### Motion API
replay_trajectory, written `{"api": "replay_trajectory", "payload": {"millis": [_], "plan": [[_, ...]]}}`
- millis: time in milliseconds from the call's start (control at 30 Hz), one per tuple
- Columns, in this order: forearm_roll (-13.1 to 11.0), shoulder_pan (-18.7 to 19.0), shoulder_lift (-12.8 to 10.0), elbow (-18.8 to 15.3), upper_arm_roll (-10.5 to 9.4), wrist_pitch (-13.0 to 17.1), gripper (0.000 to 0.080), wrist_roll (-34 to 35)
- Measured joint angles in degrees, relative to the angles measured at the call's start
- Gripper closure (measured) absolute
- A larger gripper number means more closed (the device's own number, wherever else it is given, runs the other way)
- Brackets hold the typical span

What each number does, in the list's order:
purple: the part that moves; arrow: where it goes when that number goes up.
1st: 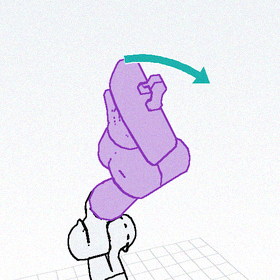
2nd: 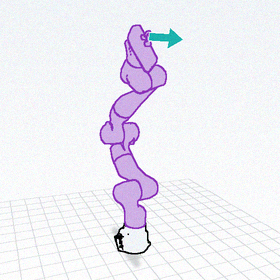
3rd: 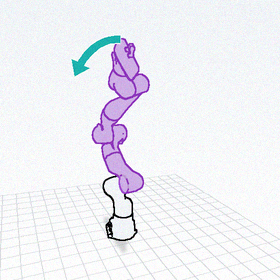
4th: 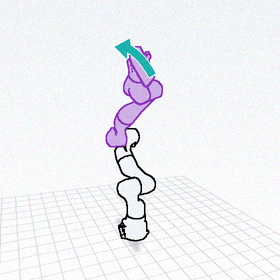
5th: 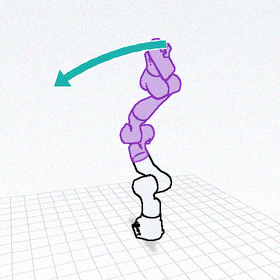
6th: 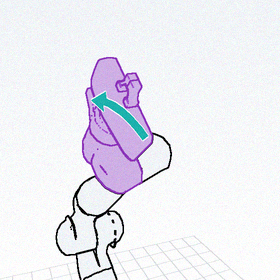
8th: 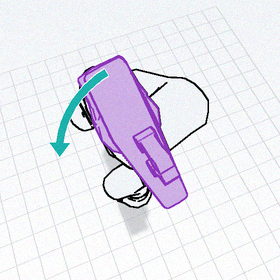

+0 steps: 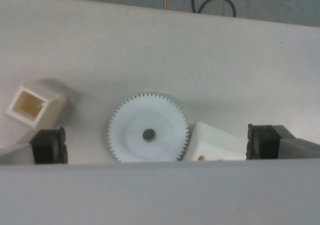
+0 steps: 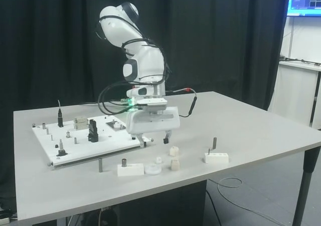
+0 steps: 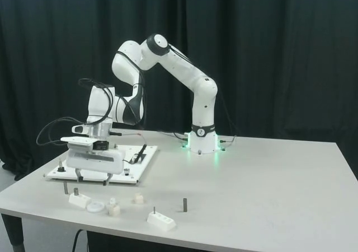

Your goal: Pick large gear.

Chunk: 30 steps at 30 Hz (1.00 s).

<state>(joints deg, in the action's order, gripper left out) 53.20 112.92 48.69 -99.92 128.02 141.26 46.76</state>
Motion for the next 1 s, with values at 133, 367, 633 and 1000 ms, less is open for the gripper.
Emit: {"api": "replay_trajectory", "payload": {"millis": [133, 367, 633, 1000], "plan": [[0.1, 0.7, 1.4, 1.7, 0.0, -1.9, 0.0003, -1.9], [0.5, 2.0, 3.3, 4.5, -0.02, -5.2, 0.0003, -5.9], [1.7, 3.7, 5.4, 7.6, -0.11, -9.2, 0.0003, -8.3], [4.9, 5.3, 8.6, 10.9, -0.96, -14.2, 0.0003, -8.8]]}}
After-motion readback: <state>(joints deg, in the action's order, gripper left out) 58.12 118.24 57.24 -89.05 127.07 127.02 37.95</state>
